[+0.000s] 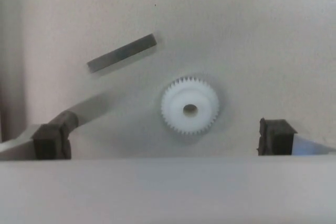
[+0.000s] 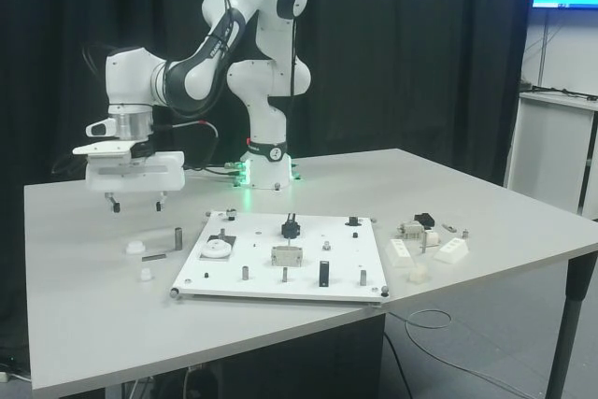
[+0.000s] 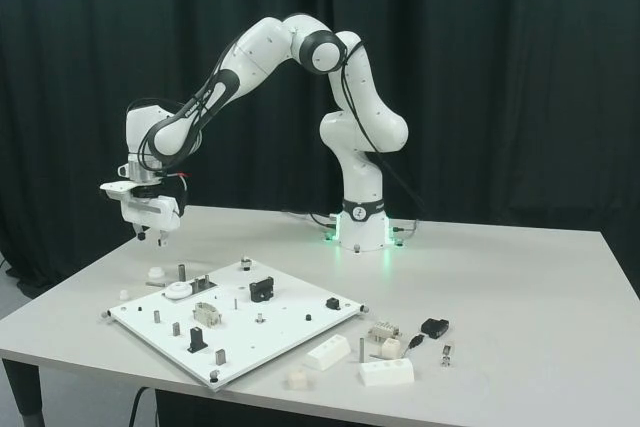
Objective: Remove large gear.
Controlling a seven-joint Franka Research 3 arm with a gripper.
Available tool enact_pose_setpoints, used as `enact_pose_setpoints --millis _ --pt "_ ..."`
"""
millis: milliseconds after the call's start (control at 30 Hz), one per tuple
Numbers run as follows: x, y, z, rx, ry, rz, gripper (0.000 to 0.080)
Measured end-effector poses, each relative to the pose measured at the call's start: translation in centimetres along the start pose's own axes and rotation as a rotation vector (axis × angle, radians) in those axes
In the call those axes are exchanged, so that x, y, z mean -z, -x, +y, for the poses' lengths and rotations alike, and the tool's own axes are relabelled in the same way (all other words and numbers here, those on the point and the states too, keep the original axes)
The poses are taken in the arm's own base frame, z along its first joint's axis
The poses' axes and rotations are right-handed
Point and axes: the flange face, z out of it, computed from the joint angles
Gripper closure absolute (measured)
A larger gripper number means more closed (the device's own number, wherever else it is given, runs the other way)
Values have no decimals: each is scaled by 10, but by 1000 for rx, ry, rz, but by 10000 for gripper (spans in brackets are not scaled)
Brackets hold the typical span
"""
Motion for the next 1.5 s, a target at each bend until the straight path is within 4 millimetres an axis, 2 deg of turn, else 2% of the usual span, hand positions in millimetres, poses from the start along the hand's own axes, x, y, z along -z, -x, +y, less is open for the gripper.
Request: enact_pose_setpoints --millis 200,367,867,1167,1500 --pt "2 -1 -6 -6 -3 6 3" --pt "5 0 -20 -26 -14 11 3" --pt "10 15 -95 -137 -43 19 3" --pt "1 29 -133 -156 -39 9 3" --pt "-17 41 -157 -121 -5 -4 3"
